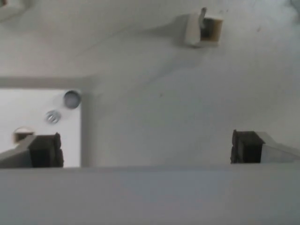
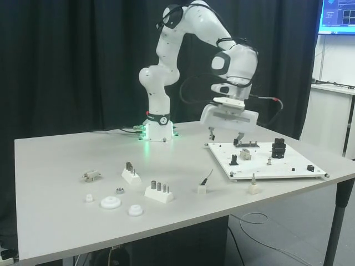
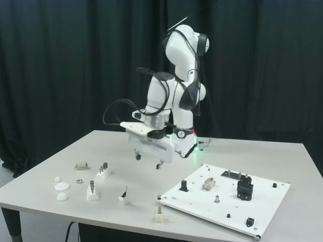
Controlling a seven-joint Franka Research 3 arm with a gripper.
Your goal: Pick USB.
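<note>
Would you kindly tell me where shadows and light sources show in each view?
Wrist view: the white block throws a soft shadow across the grey table. First room view: green light glows at the arm's base. Second room view: the black curtain looks dark.

Pretty clearly a robotics lab, not anyone's home or shop. You've got a white arm bolted onto a grey table, black curtains hung all round the back like a test cell, a white board with small fixtures mounted on it, little white parts laid out in a row, and a monitor glowing off in the corner.
</note>
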